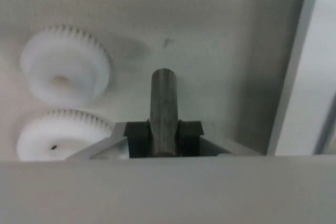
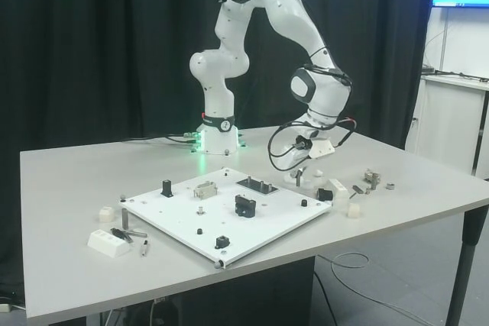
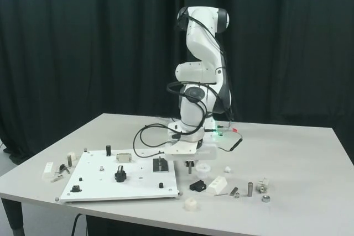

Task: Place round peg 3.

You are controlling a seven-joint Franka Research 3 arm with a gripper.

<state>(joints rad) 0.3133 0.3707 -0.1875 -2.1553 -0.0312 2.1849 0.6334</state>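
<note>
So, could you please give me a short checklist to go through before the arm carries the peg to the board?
1. Grey round metal peg clamped between the black fingertips of the hand: ok.
2. Peg clear of the two white toothed plastic gears beside it: ok in the wrist view.
3. Peg lifted off the grey table: cannot tell.
4. White assembly board flat on the table and in reach: ok.
5. Which hole takes this peg: cannot tell.
6. Black cables on the wrist clear of the board's fixtures: ok for now.
</note>
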